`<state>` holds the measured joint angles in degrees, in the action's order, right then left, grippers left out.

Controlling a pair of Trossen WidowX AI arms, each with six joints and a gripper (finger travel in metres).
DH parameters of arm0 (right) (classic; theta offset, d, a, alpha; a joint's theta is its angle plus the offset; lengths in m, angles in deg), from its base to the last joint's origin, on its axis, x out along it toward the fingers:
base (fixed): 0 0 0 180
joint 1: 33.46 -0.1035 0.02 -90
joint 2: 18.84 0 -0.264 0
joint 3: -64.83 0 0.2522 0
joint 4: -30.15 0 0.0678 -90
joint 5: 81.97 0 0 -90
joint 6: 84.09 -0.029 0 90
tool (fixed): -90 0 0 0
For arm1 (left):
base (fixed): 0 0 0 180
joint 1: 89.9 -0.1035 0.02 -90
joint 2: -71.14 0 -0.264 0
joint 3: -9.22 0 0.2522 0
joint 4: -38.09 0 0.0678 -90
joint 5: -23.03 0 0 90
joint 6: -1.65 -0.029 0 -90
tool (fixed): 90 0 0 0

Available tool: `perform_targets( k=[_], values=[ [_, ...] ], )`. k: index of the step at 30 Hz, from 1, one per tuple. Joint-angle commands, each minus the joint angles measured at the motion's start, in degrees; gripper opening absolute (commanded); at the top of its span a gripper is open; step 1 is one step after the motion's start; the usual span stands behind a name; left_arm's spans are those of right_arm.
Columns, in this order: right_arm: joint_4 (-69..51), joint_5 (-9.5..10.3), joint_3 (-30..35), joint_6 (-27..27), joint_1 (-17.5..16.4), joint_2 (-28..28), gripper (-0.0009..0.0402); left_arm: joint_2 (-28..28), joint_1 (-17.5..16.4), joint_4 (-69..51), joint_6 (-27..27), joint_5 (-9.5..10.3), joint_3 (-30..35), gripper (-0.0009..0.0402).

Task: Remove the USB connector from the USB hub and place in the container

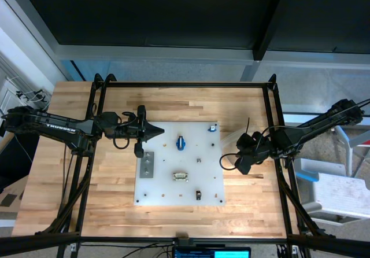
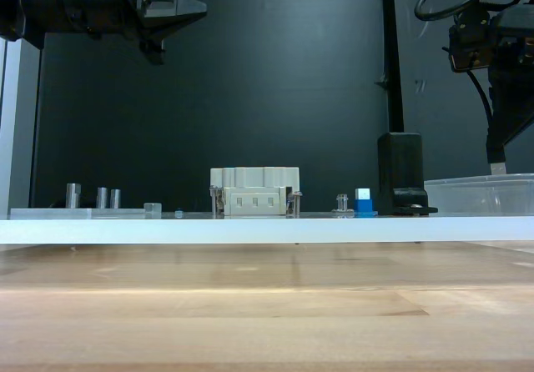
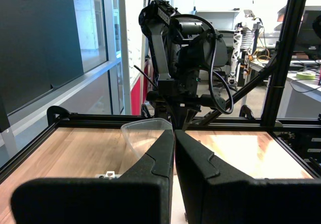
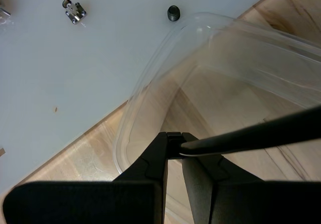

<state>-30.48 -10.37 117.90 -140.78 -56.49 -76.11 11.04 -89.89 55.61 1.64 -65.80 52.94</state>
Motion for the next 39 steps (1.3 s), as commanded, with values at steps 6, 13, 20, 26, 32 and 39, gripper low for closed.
perform_targets(
  k=[6,13,20,26,32,39],
  values=[
    [-0.07,0.09,0.02,-0.13,0.04,-0.15,0.0000,-0.02,-0.02,0.00,-0.02,-0.02,0.00,0.0001],
    [-0.04,0.28,0.02,-0.11,0.04,-0.15,0.0000,-0.02,0.00,0.00,-0.02,-0.02,0.00,0.0001],
    [-0.04,0.55,0.02,-0.09,0.04,-0.15,0.0005,0.00,0.00,0.00,-0.02,-0.02,0.00,0.0001],
    [-0.04,0.50,0.02,0.09,0.02,-0.15,0.0064,-0.02,-0.02,0.00,-0.02,-0.02,0.00,0.0001],
    [-0.04,0.42,0.02,0.04,0.04,-0.15,0.0123,-0.02,-0.02,0.00,-0.02,-0.02,0.00,0.0001],
    [0.00,-0.04,0.02,-0.39,0.04,-0.15,0.0158,0.00,0.00,0.00,-0.02,-0.02,0.00,0.0001]
  ],
)
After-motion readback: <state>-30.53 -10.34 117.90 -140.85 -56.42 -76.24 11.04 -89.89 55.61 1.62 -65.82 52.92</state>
